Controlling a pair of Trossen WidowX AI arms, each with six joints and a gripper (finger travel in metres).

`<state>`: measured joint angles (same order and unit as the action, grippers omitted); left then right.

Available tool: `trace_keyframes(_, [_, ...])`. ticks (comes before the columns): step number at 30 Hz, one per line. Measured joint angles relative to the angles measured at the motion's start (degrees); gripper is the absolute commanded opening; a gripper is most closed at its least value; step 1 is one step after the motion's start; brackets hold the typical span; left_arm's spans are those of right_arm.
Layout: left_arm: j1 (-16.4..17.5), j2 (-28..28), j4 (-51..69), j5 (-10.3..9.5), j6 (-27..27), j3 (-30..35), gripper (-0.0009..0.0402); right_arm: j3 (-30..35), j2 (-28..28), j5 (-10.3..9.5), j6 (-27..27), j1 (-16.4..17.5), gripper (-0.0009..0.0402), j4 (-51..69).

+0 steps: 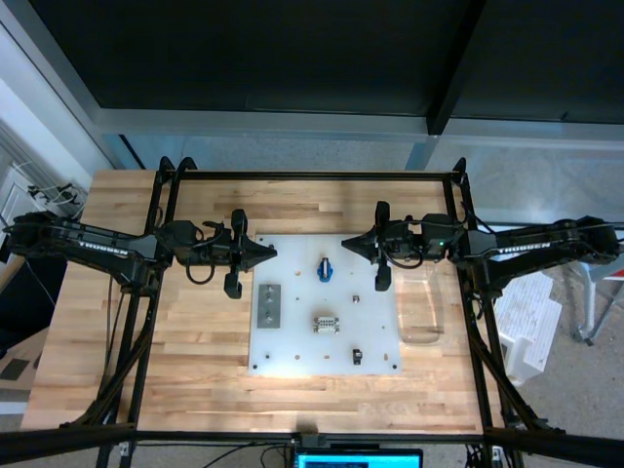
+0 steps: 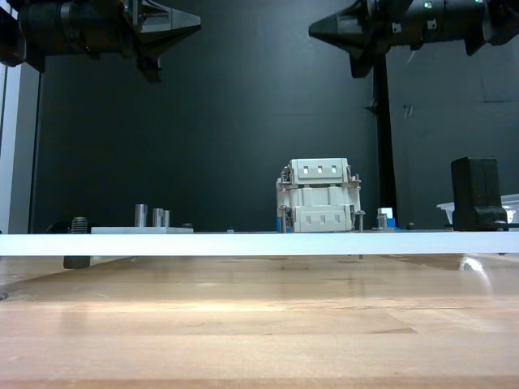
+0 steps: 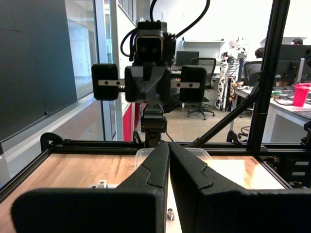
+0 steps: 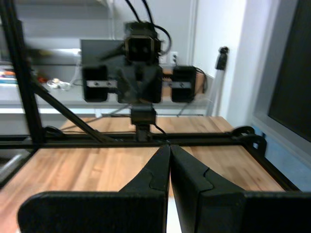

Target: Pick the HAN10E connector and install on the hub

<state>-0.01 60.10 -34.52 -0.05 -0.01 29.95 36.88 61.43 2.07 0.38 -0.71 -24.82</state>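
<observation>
Beige connector near middle of white plate, rows of dark dots facing up. From table height, stacked straight on top of hub, upright, with metal tabs at both ends. Looks seated, but how deep is hard to tell. Well apart from both hands.

On same plate, all apart from each other:
- grey metal block with two holes, just left of connector
- blue piece, farther back
- tiny silver bit, right of and behind connector
- small black part, nearer front edge

Left hand up in air over left rear part of plate, pointing inward, fingers pressed together, empty. Right hand opposite, over rear of plate, pointing inward, fingers likewise pressed together, empty. Tips facing each other with a gap between, blue piece roughly below that gap. From table height, both hands high above plate. Each wrist view: own two fingers tight against each other, other arm facing head-on across table.

Clear plastic tub on wooden table, just beside right edge of plate, under right arm. Black frame around table. Laptop screen at near edge.
</observation>
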Motion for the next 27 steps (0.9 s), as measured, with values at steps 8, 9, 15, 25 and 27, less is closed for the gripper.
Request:
trace_keyframes(8, [0.0, 0.0, 0.0, 0.00, 0.0, 0.0, 0.0000, 0.1, 0.0, -0.17, 0.0, 0.1, 0.0000, 0.2])
trace_keyframes(9, [0.0, 0.0, 0.0, 0.00, 0.0, 0.0, 0.0000, 0.1, 0.0, -0.17, 0.0, 0.1, 0.0000, 0.2])
trace_keyframes(15, [0.0, 0.0, 0.0, 0.00, 0.0, 0.0, 0.0000, 0.1, 0.0, -0.17, 0.0, 0.1, 0.0000, 0.3])
trace_keyframes(25, [0.0, 0.0, 0.0, 0.00, 0.0, 0.0, 0.0000, 0.1, 0.0, -0.17, 0.0, 0.1, 0.0000, 1.7])
trace_keyframes(27, [0.0, 0.0, 0.0, 0.02, 0.0, 0.0, 0.0000, 0.1, 0.0, -0.17, 0.0, 0.1, 0.0000, 1.7])
